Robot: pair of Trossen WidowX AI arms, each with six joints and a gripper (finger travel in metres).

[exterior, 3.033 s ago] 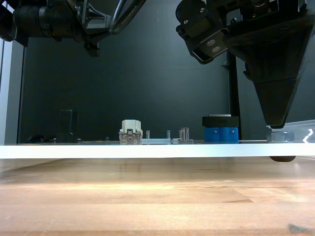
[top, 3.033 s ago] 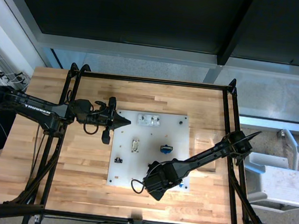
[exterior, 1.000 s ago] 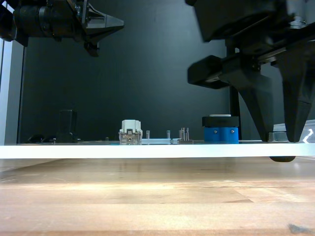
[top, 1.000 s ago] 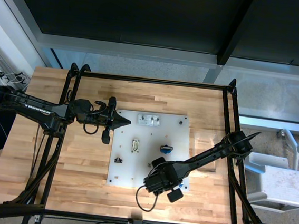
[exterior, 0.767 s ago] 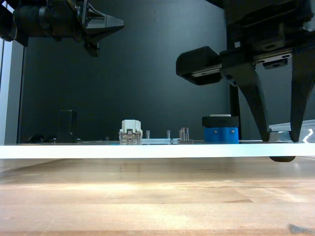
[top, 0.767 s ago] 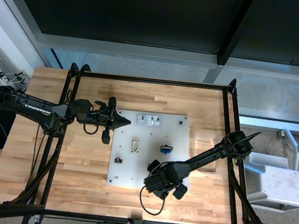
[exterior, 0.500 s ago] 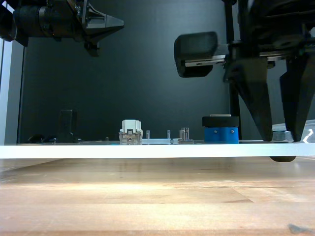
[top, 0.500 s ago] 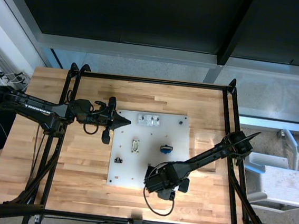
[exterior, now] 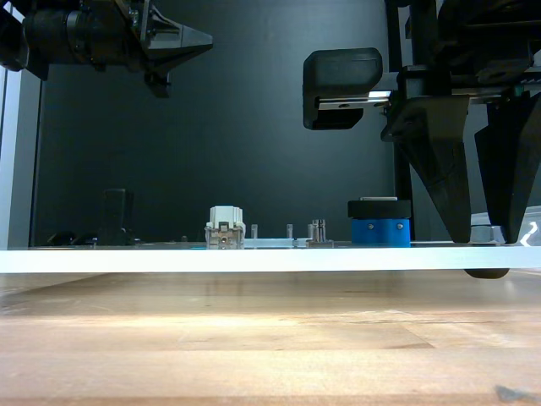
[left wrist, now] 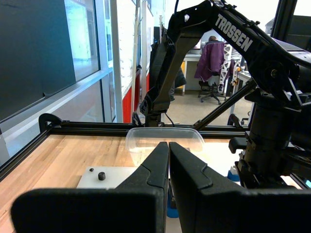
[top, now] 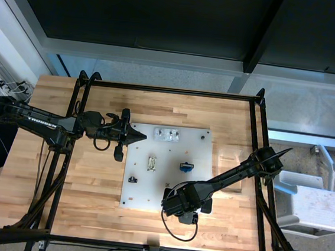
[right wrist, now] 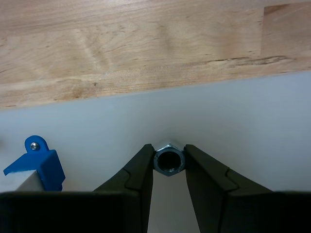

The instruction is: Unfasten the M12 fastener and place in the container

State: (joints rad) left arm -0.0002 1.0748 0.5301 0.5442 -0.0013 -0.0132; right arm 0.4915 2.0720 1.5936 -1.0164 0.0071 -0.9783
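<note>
The silver M12 nut [right wrist: 168, 160] sits low on the white board [top: 149, 189] near its near right edge. Black fills its hole and no stud ribs show. My right gripper [right wrist: 168, 148] points straight down at it, one fingertip against each side of the nut [exterior: 482, 234]. In the high view the right gripper [top: 190, 208] hides the nut. The clear container [top: 231, 150] stands right of the board, and I see nothing in it. My left gripper [top: 141, 136] hangs high past the board's far left corner, shut and holding nothing.
On the board stand a blue-and-black connector [top: 185, 166], a beige connector block [top: 151, 162], silver posts [top: 167, 135] and a black post [top: 202, 136] at the far right corner. A blue clip [right wrist: 39, 162] lies close beside the right fingers. Black frame rails [top: 171, 91] ring the table.
The right wrist has turned around the nut, swinging its camera housing from the near left to the right. Its fingertips stayed down at the nut. The left arm has not moved.
</note>
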